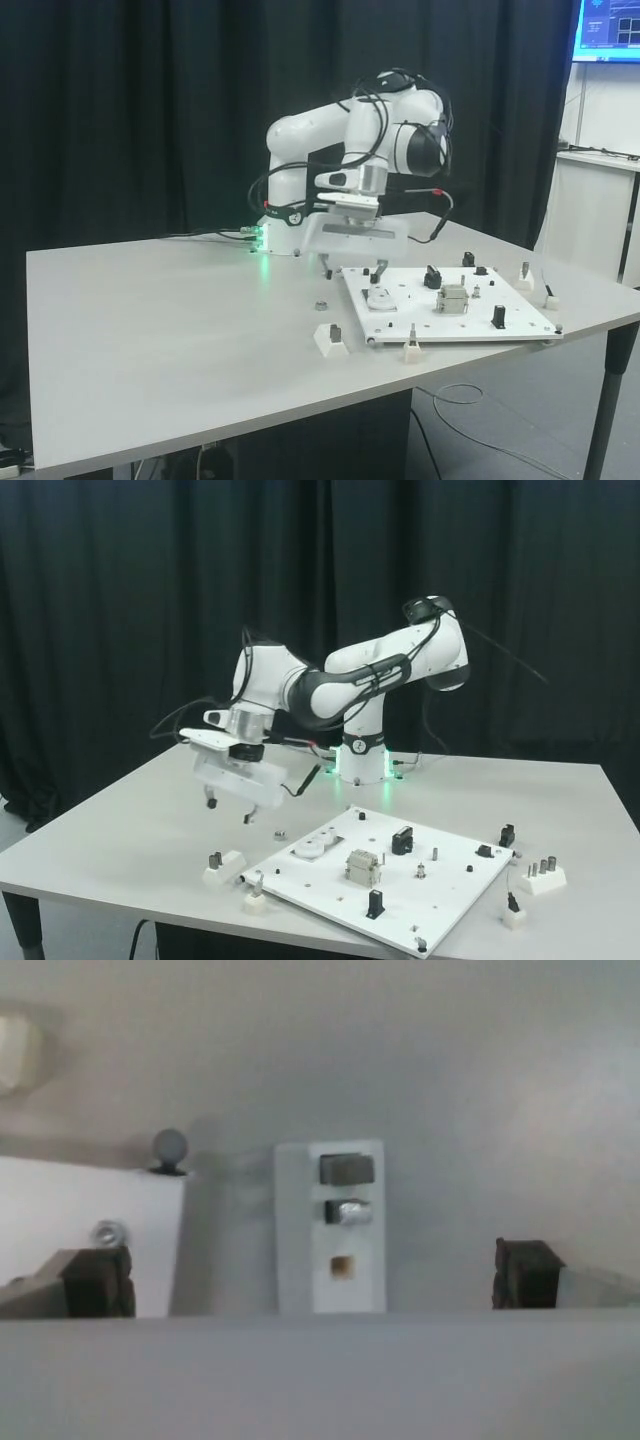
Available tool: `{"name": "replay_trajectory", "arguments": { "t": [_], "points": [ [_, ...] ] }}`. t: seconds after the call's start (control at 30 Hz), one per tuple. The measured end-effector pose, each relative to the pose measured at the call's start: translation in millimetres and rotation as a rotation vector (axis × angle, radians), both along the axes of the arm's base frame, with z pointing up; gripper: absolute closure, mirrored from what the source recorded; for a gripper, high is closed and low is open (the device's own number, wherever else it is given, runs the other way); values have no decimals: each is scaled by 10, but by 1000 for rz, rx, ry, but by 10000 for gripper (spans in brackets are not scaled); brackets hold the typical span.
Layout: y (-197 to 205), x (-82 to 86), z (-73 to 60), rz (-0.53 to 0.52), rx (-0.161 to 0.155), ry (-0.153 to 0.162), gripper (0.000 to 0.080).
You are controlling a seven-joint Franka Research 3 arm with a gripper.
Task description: Pick square peg 3.
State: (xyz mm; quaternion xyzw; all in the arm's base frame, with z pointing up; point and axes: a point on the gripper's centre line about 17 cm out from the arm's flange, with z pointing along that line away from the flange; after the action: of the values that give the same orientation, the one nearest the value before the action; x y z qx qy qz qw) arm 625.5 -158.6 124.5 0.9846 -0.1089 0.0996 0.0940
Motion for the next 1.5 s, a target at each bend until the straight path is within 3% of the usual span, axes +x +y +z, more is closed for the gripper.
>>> {"name": "replay_trajectory", "arguments": {
  "t": [0.57, 1.0, 1.23, 1.5],
  "points": [
    [-200, -110, -408, 166, 4, 41, 3],
    [-197, -133, -771, 201, 2, 41, 3],
    [-208, -129, -877, 206, -12, 38, 3],
    [-242, -107, -913, 202, -12, 21, 3]
  ]
}}
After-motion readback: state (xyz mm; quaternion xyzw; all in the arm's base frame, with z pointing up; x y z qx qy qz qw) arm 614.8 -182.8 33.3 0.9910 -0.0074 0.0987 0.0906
